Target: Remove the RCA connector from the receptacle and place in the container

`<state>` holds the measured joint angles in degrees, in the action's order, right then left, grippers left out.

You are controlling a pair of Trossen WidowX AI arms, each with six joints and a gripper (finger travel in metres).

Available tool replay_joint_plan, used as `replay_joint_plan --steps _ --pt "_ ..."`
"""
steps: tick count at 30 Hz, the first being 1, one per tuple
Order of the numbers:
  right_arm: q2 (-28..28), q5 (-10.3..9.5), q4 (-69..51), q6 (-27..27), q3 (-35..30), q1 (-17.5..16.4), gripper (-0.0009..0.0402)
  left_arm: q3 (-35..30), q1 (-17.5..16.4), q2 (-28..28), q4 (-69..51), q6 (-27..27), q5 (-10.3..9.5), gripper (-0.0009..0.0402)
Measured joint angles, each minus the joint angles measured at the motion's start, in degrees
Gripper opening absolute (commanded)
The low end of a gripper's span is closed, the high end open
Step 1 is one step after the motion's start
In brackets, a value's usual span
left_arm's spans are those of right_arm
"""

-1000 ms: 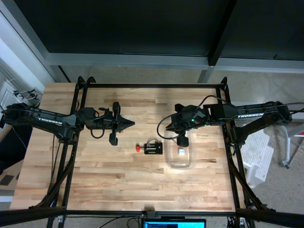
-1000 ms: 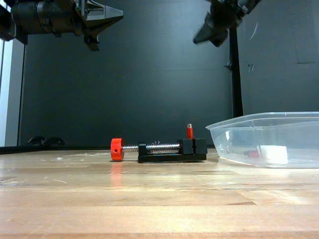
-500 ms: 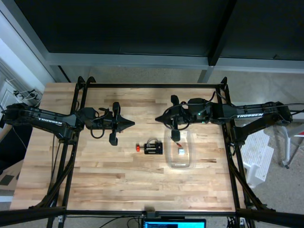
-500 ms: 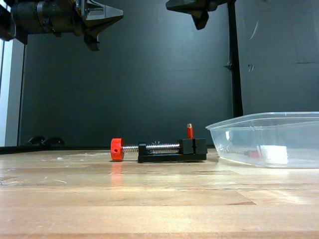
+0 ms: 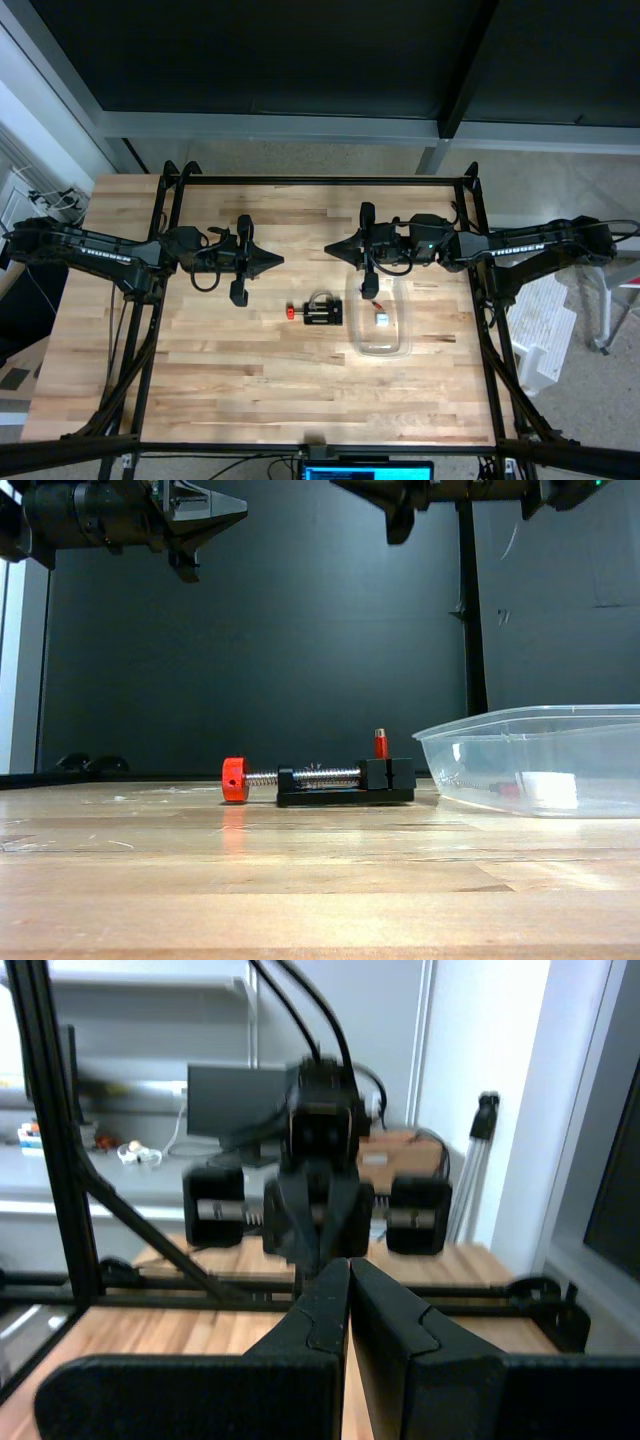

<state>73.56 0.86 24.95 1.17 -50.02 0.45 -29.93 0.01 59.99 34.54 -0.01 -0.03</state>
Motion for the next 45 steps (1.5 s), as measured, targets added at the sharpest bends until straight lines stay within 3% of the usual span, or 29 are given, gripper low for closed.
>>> replay_joint_plan --steps 8,15,24,28,45 --pt "-2.9 -1.38 2.9 -2.1 5.8 1.0 0.0 0.0 0.0 0.0 0.0 0.0 0.0 0.0" --pt "-5.8 -0.92 2.9 -2.3 9.5 1.0 0.0 0.0 0.0 0.0 0.0 0.0 -0.02 0.0" --pt "-6.1 -0.98 2.8 -1.7 10.3 0.7 0.0 0.0 0.0 0.0 0.0 0.0 -0.02 0.0" --pt "-6.7 -1.99 2.9 -1.5 10.9 0.7 0.0 0.0 0.0 0.0 0.0 0.0 0.0 0.0" --pt "-7.6 -2.01 4.8 -1.8 12.1 0.5 0.0 0.0 0.0 0.0 0.0 0.0 -0.02 0.0"
